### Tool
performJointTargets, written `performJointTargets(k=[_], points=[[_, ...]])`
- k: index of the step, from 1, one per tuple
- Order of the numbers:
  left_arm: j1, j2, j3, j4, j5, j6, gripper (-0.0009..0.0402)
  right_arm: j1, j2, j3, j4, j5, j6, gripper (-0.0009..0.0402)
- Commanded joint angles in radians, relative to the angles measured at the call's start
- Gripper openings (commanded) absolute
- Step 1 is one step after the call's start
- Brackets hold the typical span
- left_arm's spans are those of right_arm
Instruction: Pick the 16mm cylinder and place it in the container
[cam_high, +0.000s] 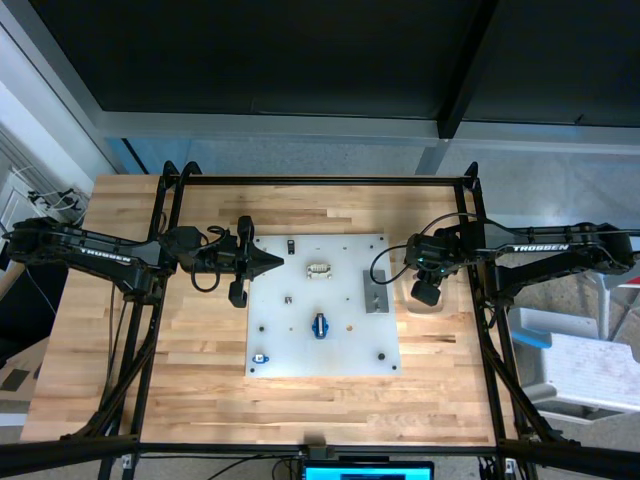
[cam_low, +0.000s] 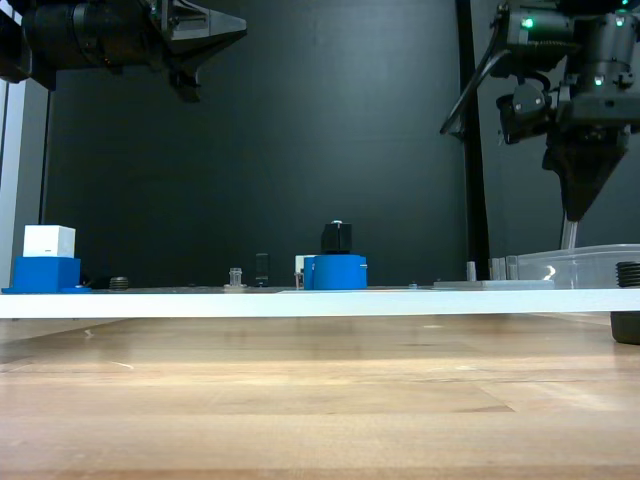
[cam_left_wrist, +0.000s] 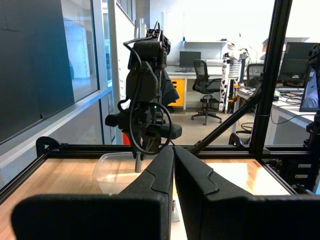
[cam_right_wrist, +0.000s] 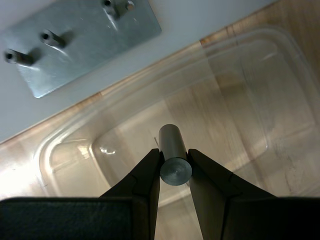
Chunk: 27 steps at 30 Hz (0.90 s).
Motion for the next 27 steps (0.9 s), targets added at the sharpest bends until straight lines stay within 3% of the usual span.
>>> performJointTargets(k=[1,5,10,12,27], points=[[0.000,0.000,0.000,0.000,0.000,0.000,0.0000,-0.006,-0.003,-0.039,0.031,0.000,-0.002,0.0004],[0.000,0.000,0.000,0.000,0.000,0.000,0.0000,-0.006,-0.003,-0.087,0.091,0.004,-0.002,0.0004],[0.000,0.000,0.000,0.000,0.000,0.000,0.0000,-0.007,-0.003,-0.119,0.139,0.077,0.024,0.0004],[0.000,0.000,0.000,0.000,0.000,0.000,0.0000,-0.007,-0.003,-0.120,0.140,0.088,0.024,0.0004],[0.000,0.000,0.000,0.000,0.000,0.000,0.0000,-0.006,-0.003,-0.121,0.148,0.098,0.046,0.0005]])
